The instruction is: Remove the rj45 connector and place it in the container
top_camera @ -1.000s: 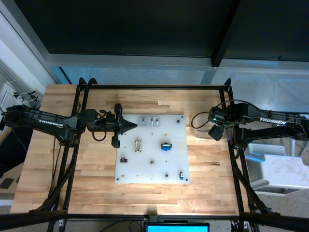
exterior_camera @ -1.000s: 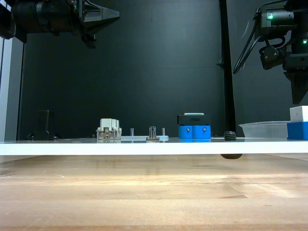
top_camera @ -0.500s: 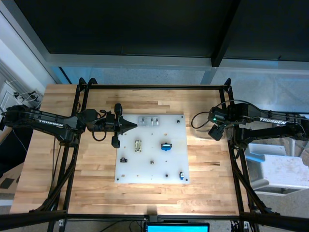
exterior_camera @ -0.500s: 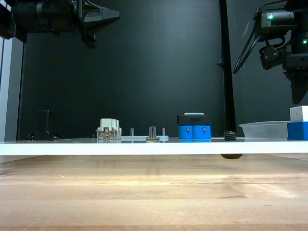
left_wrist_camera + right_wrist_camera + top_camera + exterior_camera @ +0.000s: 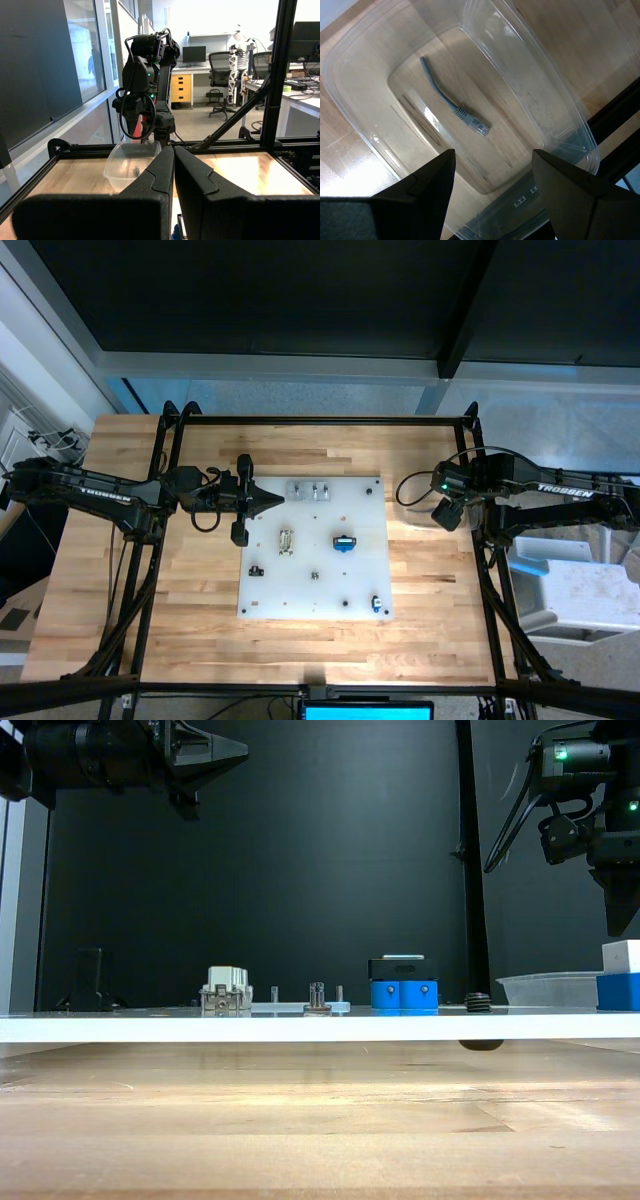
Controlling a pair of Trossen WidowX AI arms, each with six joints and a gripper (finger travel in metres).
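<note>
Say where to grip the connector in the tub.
Pinch the connector at its ribbed boot, from straight above: it lies flat inside the walled tub. The right end effector hangs open over it; the left end effector, shut, hovers above the board's left edge.

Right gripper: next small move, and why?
Probably raise the right gripper straight up, clear of the container. Its fingers are open with nothing between them, and the rj45 connector lies loose on the container's floor, so the placing looks done. The left gripper hangs shut, high over the white board's left edge.
</note>
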